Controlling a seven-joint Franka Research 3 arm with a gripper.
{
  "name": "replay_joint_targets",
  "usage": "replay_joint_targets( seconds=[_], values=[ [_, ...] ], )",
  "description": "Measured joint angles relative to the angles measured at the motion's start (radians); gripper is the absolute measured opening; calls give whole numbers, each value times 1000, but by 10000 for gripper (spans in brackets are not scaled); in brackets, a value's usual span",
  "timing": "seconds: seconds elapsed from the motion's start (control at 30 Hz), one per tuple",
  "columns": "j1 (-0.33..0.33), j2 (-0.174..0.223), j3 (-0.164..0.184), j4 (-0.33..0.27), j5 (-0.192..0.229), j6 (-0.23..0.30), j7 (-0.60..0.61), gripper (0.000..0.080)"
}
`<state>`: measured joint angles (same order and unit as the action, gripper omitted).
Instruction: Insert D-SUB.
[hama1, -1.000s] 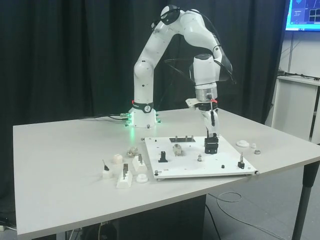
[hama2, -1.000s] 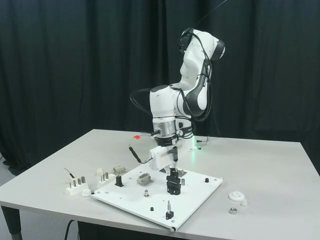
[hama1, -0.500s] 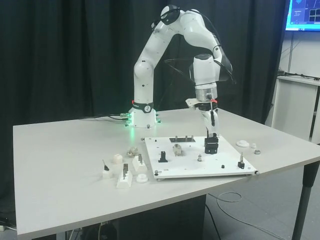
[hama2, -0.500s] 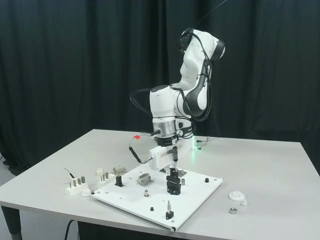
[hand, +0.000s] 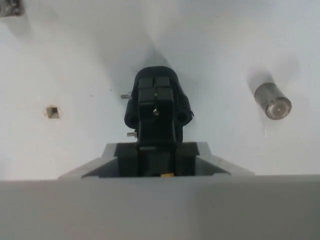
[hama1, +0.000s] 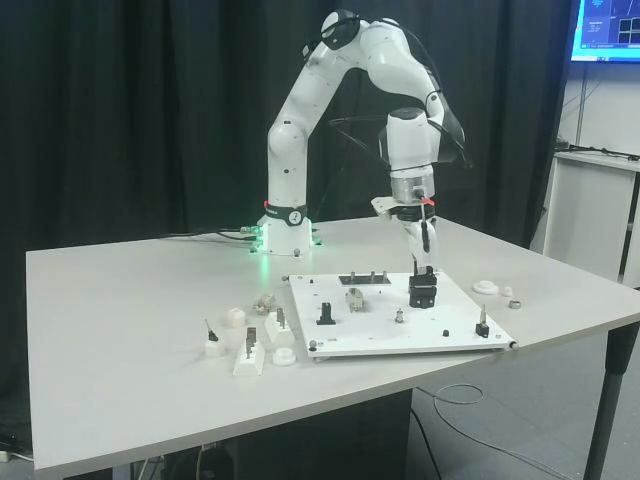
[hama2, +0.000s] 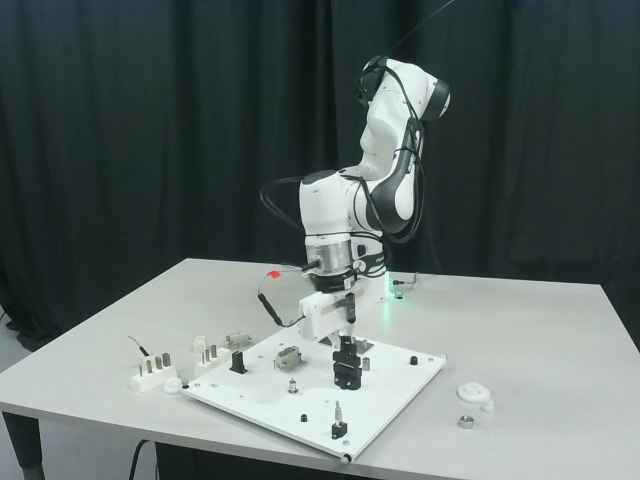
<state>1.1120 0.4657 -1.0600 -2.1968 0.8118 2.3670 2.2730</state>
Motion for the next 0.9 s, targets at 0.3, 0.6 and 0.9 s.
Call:
replay_joint_targets(
  seconds=[0.3,0.6,0.9],
  values=[
    [0,0,0,0,0,1,0,147],
    [-1,2,0,0,0,17,0,147],
    [-2,17,2,0,3,31,0,147]
  ],
)
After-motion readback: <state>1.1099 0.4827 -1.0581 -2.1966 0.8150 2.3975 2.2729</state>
